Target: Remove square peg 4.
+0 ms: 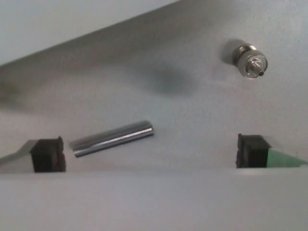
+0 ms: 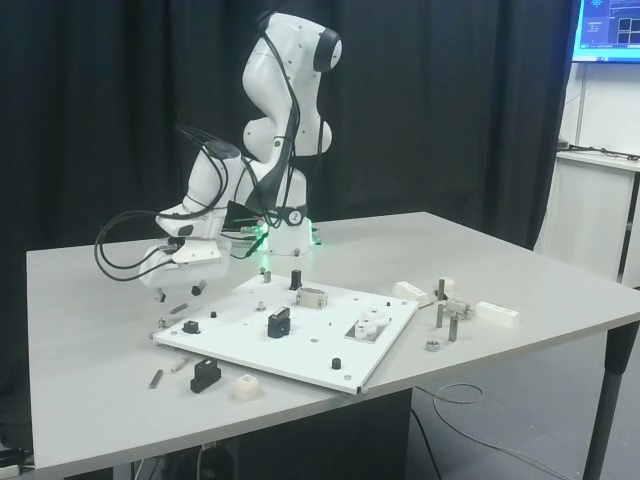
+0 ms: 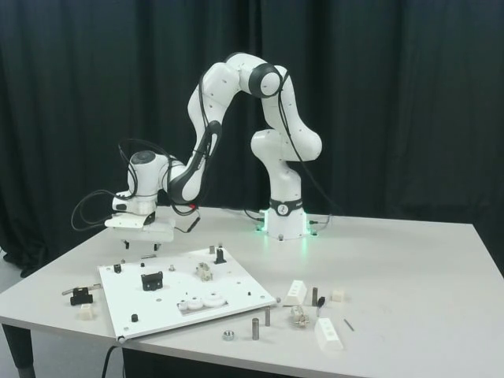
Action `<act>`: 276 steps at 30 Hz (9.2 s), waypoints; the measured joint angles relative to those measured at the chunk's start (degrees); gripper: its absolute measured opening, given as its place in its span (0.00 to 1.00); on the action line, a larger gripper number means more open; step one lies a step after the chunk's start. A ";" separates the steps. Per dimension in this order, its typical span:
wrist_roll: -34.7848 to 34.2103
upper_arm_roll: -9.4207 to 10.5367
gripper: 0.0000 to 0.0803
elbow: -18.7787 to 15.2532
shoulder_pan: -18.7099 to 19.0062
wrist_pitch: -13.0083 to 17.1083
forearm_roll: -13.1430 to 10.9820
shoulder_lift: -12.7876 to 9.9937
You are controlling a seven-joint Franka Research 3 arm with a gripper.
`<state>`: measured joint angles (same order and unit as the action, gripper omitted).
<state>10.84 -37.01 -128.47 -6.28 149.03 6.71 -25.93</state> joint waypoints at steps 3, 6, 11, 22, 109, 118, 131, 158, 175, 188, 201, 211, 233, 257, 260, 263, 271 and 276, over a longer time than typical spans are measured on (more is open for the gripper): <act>0.01 0.04 0.98 0.21 0.00 -0.17 0.00 0.00; 0.01 0.08 0.99 0.40 0.01 -0.31 0.00 0.01; 0.03 0.18 1.00 0.83 0.01 -0.92 0.00 0.02; 0.08 0.37 1.00 1.68 0.01 -2.31 0.00 0.03; -48.04 -0.23 1.00 1.88 1.14 -33.68 -20.47 9.78; -53.84 -0.22 1.00 -1.05 3.62 -34.45 -22.64 10.03; -57.02 -0.24 1.00 -3.76 5.93 -33.97 -22.86 10.08; -57.55 -0.25 1.00 -10.64 6.82 -29.37 -25.63 11.32; -58.56 -0.25 1.00 -12.39 7.53 -25.90 -27.27 11.35; -59.12 -0.25 1.00 -12.65 7.53 -24.17 -27.81 11.35; -59.92 -0.25 0.69 -13.29 7.68 -22.49 -28.33 11.34; -61.76 -0.22 0.49 -13.17 8.29 -22.44 -28.97 11.34; -61.89 -0.30 0.13 -13.08 8.68 -22.25 -28.54 11.29; -61.90 -0.47 0.12 -12.21 8.81 -24.25 -27.33 11.62; -62.00 -0.61 0.12 -12.07 8.84 -24.72 -27.18 11.77; -62.44 -0.74 0.12 -12.01 8.87 -25.04 -26.93 12.00; -63.43 -0.78 0.12 -12.00 8.92 -25.27 -26.40 12.39; -63.67 -0.81 0.12 -12.00 8.93 -25.28 -26.39 12.41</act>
<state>-52.82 -37.82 -140.48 2.64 123.75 -19.68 -13.53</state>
